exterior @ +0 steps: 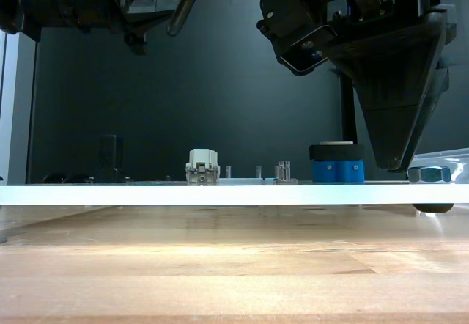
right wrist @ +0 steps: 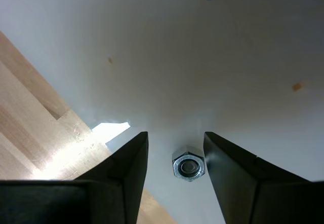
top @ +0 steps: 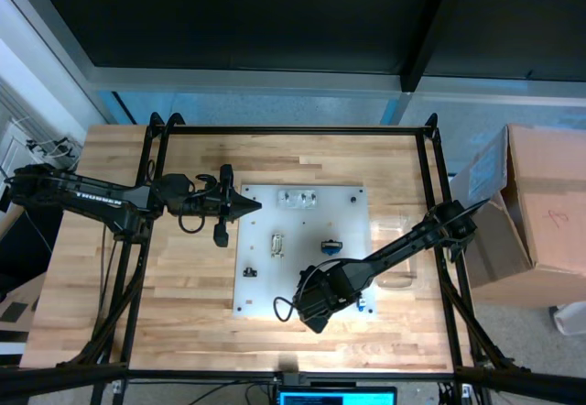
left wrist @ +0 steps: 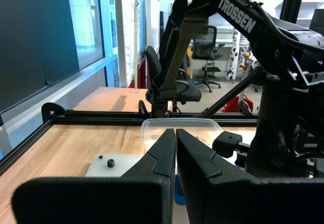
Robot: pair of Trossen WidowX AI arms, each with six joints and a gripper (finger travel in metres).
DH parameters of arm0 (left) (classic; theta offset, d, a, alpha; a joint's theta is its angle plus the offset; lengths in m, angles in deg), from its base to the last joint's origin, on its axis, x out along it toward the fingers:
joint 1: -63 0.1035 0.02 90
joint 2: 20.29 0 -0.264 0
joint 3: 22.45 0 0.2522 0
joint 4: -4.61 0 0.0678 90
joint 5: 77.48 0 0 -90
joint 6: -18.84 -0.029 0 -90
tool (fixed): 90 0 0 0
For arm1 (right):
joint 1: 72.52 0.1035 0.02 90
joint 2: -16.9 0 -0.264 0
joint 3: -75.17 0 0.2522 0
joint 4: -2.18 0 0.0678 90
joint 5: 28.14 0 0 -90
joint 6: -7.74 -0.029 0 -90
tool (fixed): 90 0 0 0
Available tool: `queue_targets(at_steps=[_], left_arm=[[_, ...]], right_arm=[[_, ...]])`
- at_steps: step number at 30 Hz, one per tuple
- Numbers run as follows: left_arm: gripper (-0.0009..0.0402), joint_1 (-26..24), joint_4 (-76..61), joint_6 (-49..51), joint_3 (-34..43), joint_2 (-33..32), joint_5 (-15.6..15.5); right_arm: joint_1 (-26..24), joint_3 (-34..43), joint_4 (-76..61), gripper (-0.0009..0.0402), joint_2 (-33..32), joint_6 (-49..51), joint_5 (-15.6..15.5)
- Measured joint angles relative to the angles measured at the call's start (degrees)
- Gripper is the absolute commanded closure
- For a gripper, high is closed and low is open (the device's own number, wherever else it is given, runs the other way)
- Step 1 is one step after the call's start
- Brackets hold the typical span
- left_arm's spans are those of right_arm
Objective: Unfasten the M12 nut and place it in the container
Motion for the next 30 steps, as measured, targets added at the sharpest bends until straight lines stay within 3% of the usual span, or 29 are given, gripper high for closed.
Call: queue_targets(at_steps=[11, 23, 30], left_arm=[[0.0393, 0.0, 0.0, 0.0, 0.0, 0.0, 0.0], [0.0393, 0.0, 0.0, 0.0, 0.0, 0.0, 0.0], [0.0393, 0.0, 0.0, 0.0, 0.0, 0.0, 0.0]], right_arm=[[-0.2, -0.6, 1.1, 0.0317, 0.0, 4.0, 0.0], [-0.3, -0.8, 1.3, 0.032, 0.0, 11.8, -0.2], [-0.3, -0.8, 1.2, 0.032, 0.0, 21.6, -0.2]])
